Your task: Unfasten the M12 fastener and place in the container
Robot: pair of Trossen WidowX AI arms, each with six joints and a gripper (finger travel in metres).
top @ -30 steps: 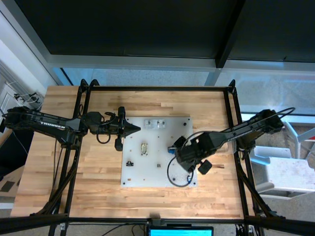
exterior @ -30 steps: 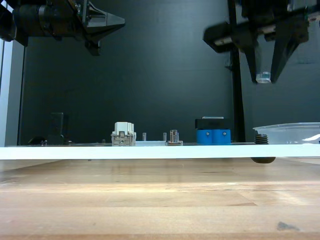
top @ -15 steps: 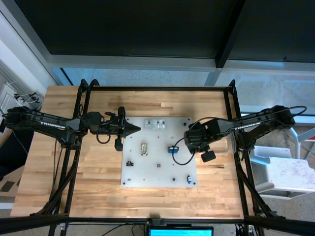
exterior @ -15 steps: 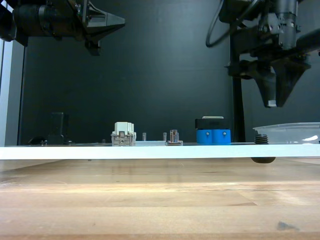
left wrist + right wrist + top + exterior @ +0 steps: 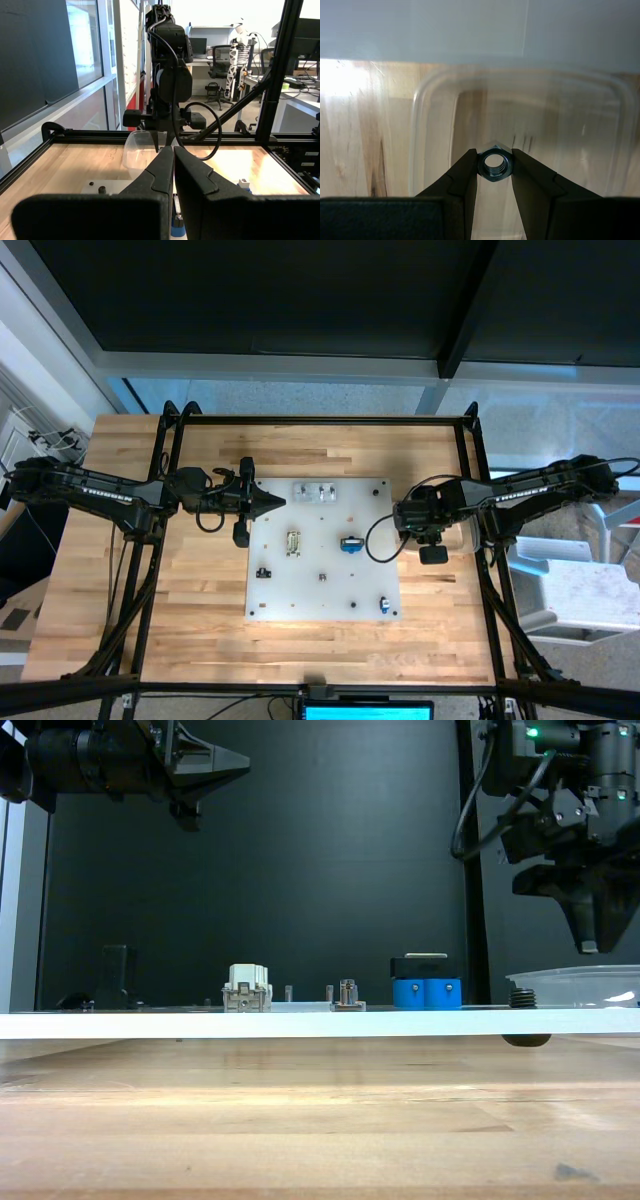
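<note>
left tool (image 5: 173,148) closed, right tool (image 5: 494,154) pinching nut (image 5: 494,174)

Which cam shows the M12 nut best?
Right wrist view: nut clamped in right gripper over the container. The other views show only that arm, not the nut; left gripper hangs shut above board's left edge.

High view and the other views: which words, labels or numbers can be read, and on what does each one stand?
"TROSSEN": white letters on the left arm, whose shut left gripper hangs over the white board's far left edge.
On the right arm, lettering is too blurred to read; the right gripper holds the M12 nut above the container.
The screen at the near edge: too small to read.
No other text is visible.
</note>
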